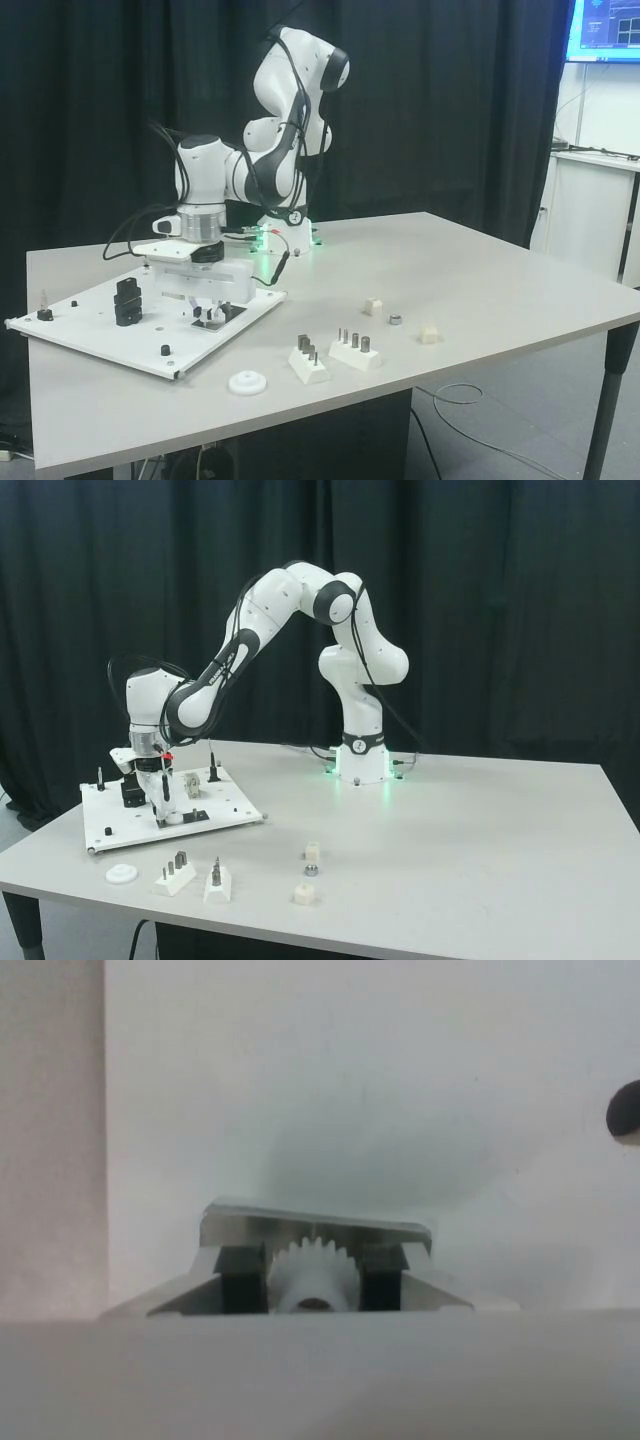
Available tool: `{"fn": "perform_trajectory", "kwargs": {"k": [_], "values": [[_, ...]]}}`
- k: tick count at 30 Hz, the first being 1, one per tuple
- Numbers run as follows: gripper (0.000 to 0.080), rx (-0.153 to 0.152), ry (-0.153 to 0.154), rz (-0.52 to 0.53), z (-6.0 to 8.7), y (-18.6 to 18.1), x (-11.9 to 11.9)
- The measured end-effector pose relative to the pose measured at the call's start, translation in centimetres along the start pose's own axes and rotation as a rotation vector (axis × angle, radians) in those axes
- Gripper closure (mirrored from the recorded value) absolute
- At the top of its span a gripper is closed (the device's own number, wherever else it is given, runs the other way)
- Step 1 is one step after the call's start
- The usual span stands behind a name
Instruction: Insert small gear.
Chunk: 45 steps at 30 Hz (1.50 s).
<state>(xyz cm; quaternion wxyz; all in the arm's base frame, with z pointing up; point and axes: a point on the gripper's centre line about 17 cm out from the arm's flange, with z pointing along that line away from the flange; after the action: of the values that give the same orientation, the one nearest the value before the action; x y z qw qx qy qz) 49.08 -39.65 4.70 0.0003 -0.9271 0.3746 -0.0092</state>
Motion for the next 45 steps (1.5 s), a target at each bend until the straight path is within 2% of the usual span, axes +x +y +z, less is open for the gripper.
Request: {"fn": "perform_trajectory", "kwargs": {"k": [8, 18, 25, 29, 40, 45], "values": [[0.0607, -0.008, 0.003, -0.008, 0.03, 0.04, 0.01], [0.0607, -0.037, 0.000, -0.079, 0.03, 0.05, -0.01], [0.0607, -0.039, 0.000, -0.095, 0.04, 0.03, 0.01], [0.0607, -0.034, 0.001, -0.075, 0.05, 0.04, 0.03], [0.0607, -0.010, 0.004, 0.067, 0.14, 0.06, 0.03], [0.0607, -0.005, 0.004, 0.078, 0.15, 0.06, 0.02]]}}
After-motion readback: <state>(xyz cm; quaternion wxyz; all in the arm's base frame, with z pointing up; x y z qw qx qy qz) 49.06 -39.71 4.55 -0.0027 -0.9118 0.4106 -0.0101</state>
